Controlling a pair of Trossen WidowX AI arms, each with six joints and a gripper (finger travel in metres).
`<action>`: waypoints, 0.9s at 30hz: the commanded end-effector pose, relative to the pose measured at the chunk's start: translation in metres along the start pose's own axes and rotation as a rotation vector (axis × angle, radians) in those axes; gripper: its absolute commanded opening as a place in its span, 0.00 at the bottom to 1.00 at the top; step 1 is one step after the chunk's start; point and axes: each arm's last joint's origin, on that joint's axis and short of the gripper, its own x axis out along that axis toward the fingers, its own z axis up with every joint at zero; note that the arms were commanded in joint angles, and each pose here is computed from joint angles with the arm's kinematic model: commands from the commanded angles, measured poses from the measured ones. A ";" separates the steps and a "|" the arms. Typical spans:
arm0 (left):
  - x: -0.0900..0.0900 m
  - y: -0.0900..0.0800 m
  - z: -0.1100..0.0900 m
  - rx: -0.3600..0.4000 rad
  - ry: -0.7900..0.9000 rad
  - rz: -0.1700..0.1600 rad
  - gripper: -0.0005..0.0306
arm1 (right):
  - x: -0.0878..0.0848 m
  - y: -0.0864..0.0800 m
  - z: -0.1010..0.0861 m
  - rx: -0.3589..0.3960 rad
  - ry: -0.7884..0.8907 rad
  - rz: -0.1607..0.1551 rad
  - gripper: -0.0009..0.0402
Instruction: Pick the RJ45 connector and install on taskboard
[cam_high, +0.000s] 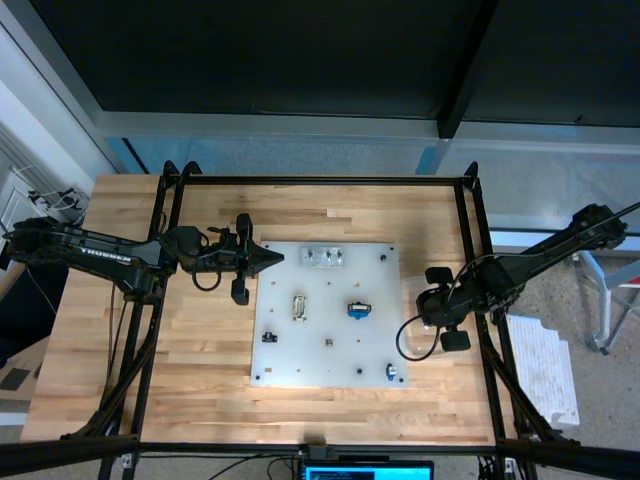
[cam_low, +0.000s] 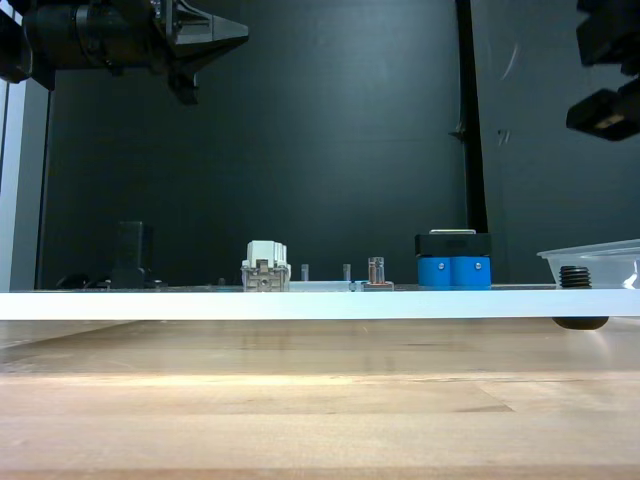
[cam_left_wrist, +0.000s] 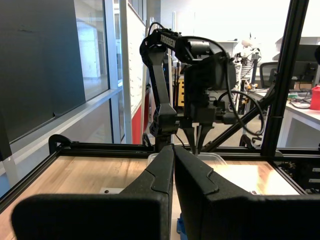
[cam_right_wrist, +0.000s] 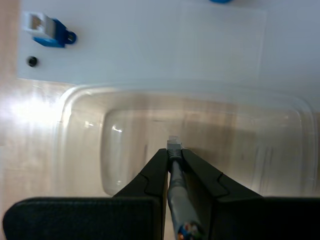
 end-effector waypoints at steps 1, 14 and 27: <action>0.000 0.000 0.000 0.000 0.000 0.000 0.02 | -0.004 0.009 0.005 -0.024 0.002 0.011 0.05; 0.000 0.000 0.000 0.000 0.000 0.000 0.02 | 0.001 0.045 0.041 0.073 0.047 0.014 0.05; 0.000 0.000 0.000 0.000 0.000 0.000 0.02 | 0.013 0.078 0.075 0.080 0.057 0.011 0.05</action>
